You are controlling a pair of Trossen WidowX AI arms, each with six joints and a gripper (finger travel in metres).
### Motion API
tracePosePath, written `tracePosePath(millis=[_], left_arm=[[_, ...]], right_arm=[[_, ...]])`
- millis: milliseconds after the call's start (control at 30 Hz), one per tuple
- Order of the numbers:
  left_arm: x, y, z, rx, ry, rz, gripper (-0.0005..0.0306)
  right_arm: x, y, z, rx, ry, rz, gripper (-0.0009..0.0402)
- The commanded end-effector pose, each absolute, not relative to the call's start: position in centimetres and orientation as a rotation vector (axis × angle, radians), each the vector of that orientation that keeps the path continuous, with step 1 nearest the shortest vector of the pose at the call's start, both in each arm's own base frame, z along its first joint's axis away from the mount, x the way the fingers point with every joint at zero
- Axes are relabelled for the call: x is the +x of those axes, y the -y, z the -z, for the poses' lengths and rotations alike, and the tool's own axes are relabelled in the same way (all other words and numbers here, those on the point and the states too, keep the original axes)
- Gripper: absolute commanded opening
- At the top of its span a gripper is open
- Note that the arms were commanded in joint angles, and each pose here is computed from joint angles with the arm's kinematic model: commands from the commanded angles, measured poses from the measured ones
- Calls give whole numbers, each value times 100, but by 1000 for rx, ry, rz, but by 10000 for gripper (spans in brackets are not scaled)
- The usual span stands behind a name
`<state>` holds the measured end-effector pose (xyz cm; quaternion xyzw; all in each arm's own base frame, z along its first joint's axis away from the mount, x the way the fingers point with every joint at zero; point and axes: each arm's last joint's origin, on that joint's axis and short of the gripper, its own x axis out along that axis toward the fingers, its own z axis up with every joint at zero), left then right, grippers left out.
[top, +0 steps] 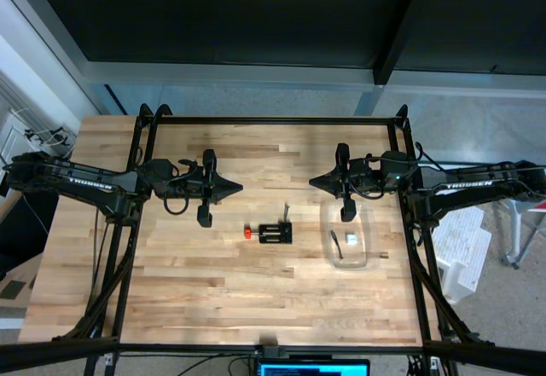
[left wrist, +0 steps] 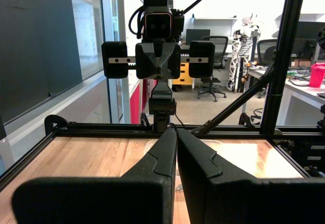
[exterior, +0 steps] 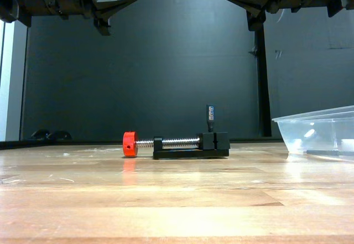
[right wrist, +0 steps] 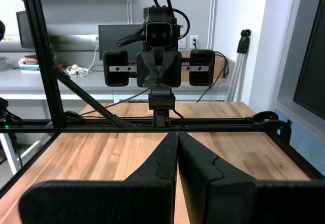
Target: Remove the USB-C connector from taskboard and place in the container
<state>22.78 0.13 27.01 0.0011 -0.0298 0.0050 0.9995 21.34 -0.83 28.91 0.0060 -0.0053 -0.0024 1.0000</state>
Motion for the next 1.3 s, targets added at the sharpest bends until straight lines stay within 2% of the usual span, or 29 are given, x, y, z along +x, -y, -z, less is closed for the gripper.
tracePosePath(millis=[33, 567, 1300], left_arm=[[2279, -13, -2701, 2, 60, -10, 0], [2278, -13, -2702, 2, 60, -10, 0], [2279, -13, -2701, 2, 60, -10, 0]], right_arm=[[2135, 88, -2893, 11, 12, 27, 0], [2123, 77, -2806, -4, 18, 36, 0], [2125, 73, -2811, -6, 12, 34, 0]])
